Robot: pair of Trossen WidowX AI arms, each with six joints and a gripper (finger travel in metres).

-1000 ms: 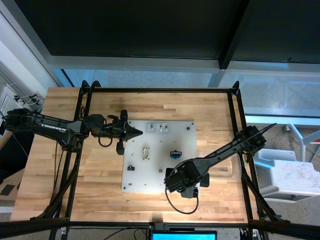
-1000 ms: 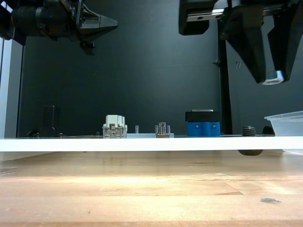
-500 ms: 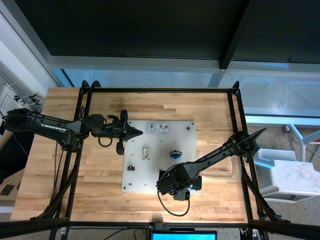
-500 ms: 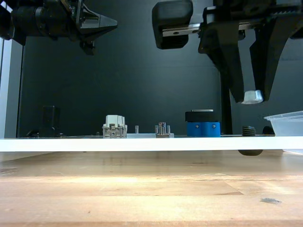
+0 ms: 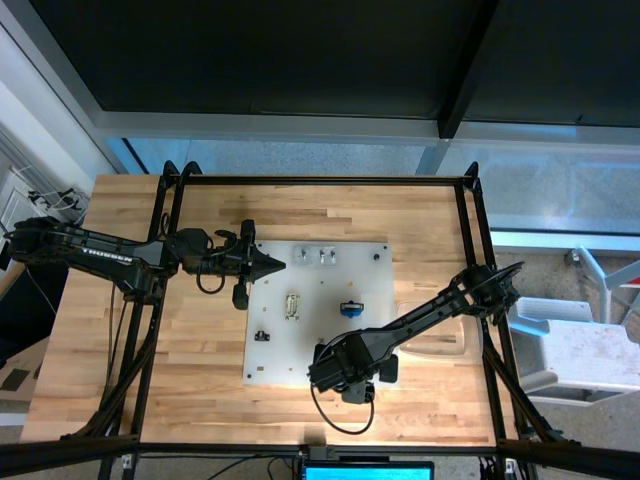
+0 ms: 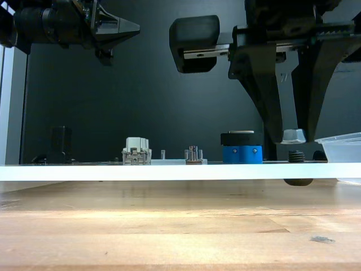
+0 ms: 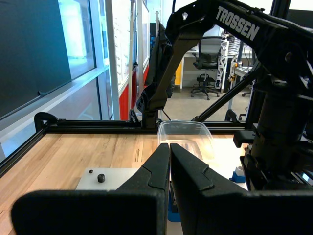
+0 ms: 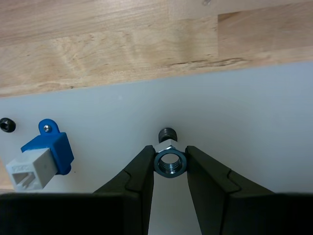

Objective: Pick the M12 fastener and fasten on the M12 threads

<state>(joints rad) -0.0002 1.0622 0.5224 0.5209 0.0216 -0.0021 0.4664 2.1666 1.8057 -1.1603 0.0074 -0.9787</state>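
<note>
My right gripper (image 6: 293,139) is shut on the small silver M12 nut (image 6: 293,135) and holds it just above the black ribbed stud (image 6: 296,156) on the white board (image 6: 169,171). The two are close, and I cannot tell whether they touch. In the right wrist view the nut (image 8: 169,162) sits flat between the fingertips (image 8: 143,164), with the bare stud (image 8: 168,133) just beyond it. Seen from above, the right gripper (image 5: 343,366) hangs over the board's near right part and hides the stud. My left gripper (image 5: 272,265) hovers shut, high over the board's far left edge.
A clear tray (image 5: 440,340) lies to the right of the board (image 5: 300,372). A blue fitting (image 6: 241,151), a white connector (image 6: 136,152) and a small silver post (image 6: 193,154) stand on the board. Another blue fitting with a white plug (image 8: 44,155) lies beside the stud.
The right gripper has carried the nut left and downward, from high beside the tray to just over the stud. The left arm has stayed still.
</note>
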